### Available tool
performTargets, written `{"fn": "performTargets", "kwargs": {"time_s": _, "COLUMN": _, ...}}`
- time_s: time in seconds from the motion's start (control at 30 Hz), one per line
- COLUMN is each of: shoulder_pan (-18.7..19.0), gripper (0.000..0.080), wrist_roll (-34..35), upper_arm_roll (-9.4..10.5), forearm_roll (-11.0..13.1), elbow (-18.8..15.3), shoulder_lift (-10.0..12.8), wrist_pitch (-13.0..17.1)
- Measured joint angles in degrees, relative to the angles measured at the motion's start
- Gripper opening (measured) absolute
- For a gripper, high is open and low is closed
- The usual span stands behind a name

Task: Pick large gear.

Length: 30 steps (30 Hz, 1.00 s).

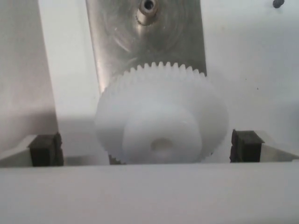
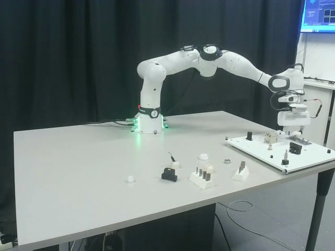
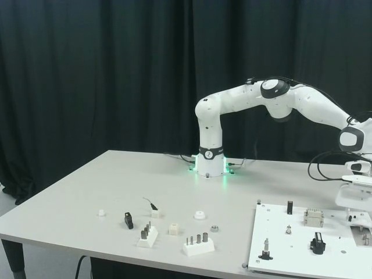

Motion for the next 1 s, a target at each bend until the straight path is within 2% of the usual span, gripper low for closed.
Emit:
{"fn": "performTargets", "kwargs": {"time_s": 0.7, "shoulder_pan": 0.0, "gripper": 0.0800, "wrist_roll": -1.1, "upper_arm_roll": 0.46, "forearm_roll": 0.0, "elbow": -0.7, "shoulder_lift": 0.0, "wrist_pitch": 0.7}}
{"fn": "performTargets", "kwargs": {"time_s": 0.73, "shoulder_pan": 0.0, "gripper": 0.0694, "wrist_roll": -1.1, "upper_arm_roll": 0.44, "forearm_roll": 0.0, "elbow": -0.8, "shoulder_lift": 0.0, "wrist_pitch": 0.6}}
{"fn": "performTargets", "kwargs": {"time_s": 0.9, "shoulder_pan": -0.1, "gripper": 0.0694, "wrist_roll": -1.1, "upper_arm_roll": 0.39, "forearm_roll": -0.2, "elbow": -1.0, "shoulder_lift": -0.1, "wrist_pitch": 0.4}}
{"fn": "performTargets", "kwargs": {"time_s": 0.93, "shoulder_pan": -0.1, "gripper": 0.0590, "wrist_roll": -1.1, "upper_arm_roll": 0.38, "forearm_roll": -0.2, "elbow": -1.0, "shoulder_lift": -0.1, "wrist_pitch": 0.3}}
{"fn": "performTargets", "kwargs": {"time_s": 1.0, "shoulder_pan": -0.1, "gripper": 0.0590, "wrist_roll": -1.3, "upper_arm_roll": 0.37, "forearm_roll": -0.3, "elbow": -1.0, "shoulder_lift": -0.1, "wrist_pitch": 0.2}}
